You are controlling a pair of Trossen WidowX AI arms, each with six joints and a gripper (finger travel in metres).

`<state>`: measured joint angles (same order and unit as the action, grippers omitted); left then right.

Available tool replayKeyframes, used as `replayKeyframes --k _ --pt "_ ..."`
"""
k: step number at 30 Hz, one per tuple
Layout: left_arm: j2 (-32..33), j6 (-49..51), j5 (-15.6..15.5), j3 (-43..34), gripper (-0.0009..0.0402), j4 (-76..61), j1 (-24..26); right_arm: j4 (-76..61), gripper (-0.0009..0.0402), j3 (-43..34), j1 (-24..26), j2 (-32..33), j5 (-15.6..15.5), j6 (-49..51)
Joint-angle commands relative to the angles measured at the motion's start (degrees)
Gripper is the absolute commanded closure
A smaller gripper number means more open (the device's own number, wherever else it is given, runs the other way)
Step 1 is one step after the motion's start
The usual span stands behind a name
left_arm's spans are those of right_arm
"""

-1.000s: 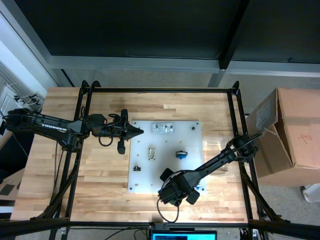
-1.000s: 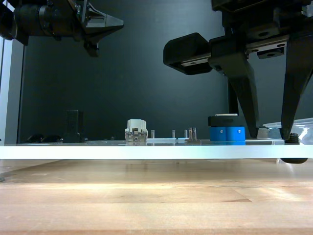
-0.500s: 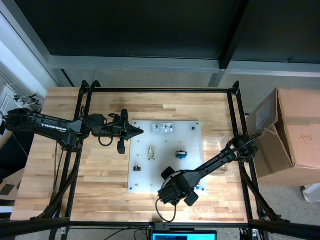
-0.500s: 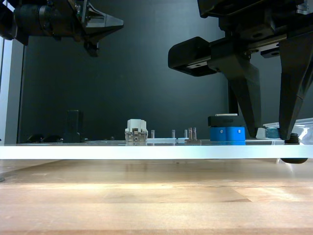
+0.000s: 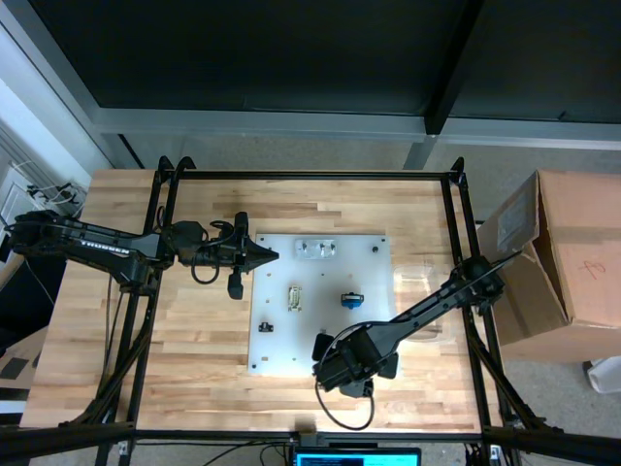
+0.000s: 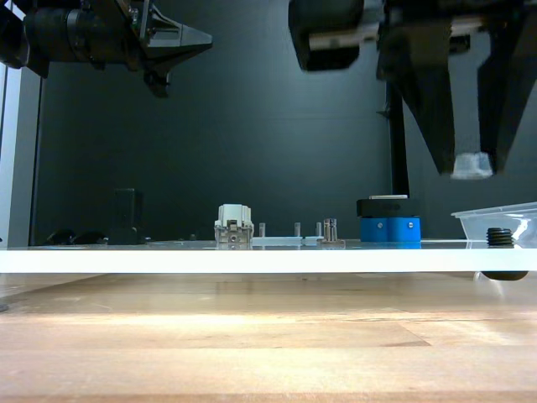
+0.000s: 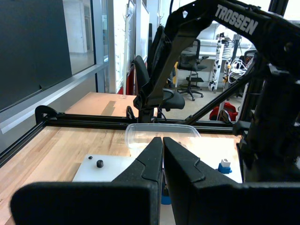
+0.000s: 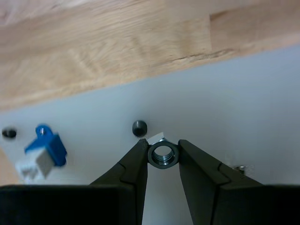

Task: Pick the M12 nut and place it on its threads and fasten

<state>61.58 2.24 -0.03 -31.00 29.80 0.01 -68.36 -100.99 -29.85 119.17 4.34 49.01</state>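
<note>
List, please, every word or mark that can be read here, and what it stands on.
"TROSSEN": right arm, left wrist view.
"TROSSEN": left arm, high view, barely legible.
Red scrawl on cardboard box: unreadable.
Left gripper hovers by the board's far left edge; right gripper holds the nut above the board.

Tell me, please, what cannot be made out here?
High view: the right arm's wrist hides the right gripper, high over the board at its near right, and the M12 nut it holds.
Low view: the right edge cuts off the clear tray.
Left wrist view: the left gripper, shut above the board's left edge, blocks the board.
</note>
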Motion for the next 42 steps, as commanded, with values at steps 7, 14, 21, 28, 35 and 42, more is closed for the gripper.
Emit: replayKeyframes --k 7,14,21,28,35,42 --pt "0.02 0.0 0.0 0.0 0.0393 0.02 0.0 -1.66 0.0385 -0.07 -0.02 -0.68 0.02 5.29" --pt "0.02 0.0 0.0 0.0 0.0393 0.02 0.0 -1.46 0.0385 0.63 0.02 -0.68 -0.02 5.99" --pt "0.02 0.0 0.0 0.0 0.0393 0.02 0.0 0.5 0.0385 3.28 0.02 -0.68 -2.6 5.97" --pt "0.02 0.0 0.0 0.0 0.0393 0.02 -0.02 4.35 0.0385 5.97 0.15 -0.68 -2.47 5.99" --pt "0.02 0.0 0.0 0.0 0.0393 0.02 -0.02 5.64 0.0385 6.91 0.39 -0.68 -2.4 5.99" --pt "0.02 0.0 0.0 0.0 0.0393 0.02 0.0 6.91 0.0385 8.5 0.39 -0.68 -2.4 5.95"
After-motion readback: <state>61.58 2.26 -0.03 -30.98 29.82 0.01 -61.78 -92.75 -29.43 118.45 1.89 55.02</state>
